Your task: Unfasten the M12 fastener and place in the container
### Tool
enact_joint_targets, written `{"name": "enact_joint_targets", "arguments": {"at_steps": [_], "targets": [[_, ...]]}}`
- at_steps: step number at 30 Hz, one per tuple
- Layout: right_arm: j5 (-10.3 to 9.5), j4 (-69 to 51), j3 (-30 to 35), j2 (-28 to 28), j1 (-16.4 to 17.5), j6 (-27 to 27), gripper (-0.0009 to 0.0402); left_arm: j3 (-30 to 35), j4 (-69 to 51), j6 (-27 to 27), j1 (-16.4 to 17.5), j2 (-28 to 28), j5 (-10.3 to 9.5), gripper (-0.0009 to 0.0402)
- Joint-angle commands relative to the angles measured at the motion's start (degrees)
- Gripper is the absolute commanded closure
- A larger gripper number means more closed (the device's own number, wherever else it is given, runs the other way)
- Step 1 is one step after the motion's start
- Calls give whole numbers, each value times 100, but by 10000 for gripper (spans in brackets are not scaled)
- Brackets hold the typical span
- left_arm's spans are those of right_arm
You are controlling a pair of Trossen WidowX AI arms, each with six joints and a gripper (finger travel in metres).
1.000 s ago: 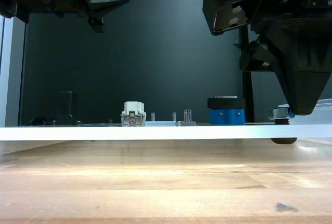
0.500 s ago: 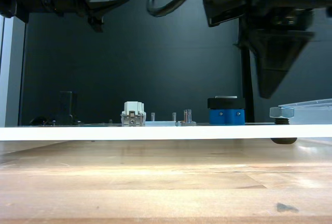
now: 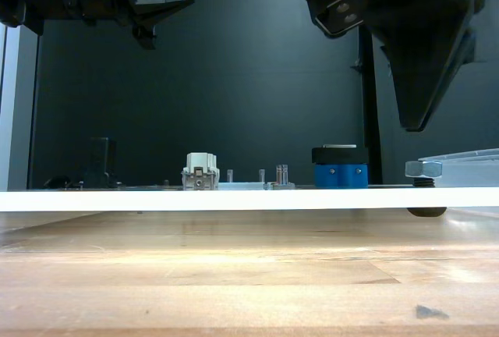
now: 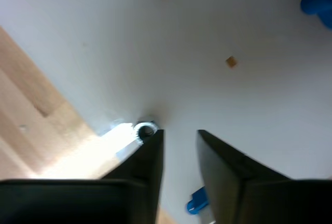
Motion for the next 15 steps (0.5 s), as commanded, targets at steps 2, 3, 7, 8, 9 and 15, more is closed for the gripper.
{"name": "enact_joint_targets", "arguments": {"at_steps": [2,3,7,8,9,15], "targets": [[-79,11,129,55,2,317,207,2,2,0,2,2,0,393],[-92,20,142,59,4,391,189,2,0,0,0,2,0,393],[-87,83,140,59,4,667,131,2,2,0,0,2,0,393],[-87,133,140,85,4,717,121,2,2,0,2,2,0,393],[-118,186,140,144,4,767,113,2,0,0,2,2,0,393],[-240,275,127,411,13,776,100,2,2,0,2,2,0,393]]}}
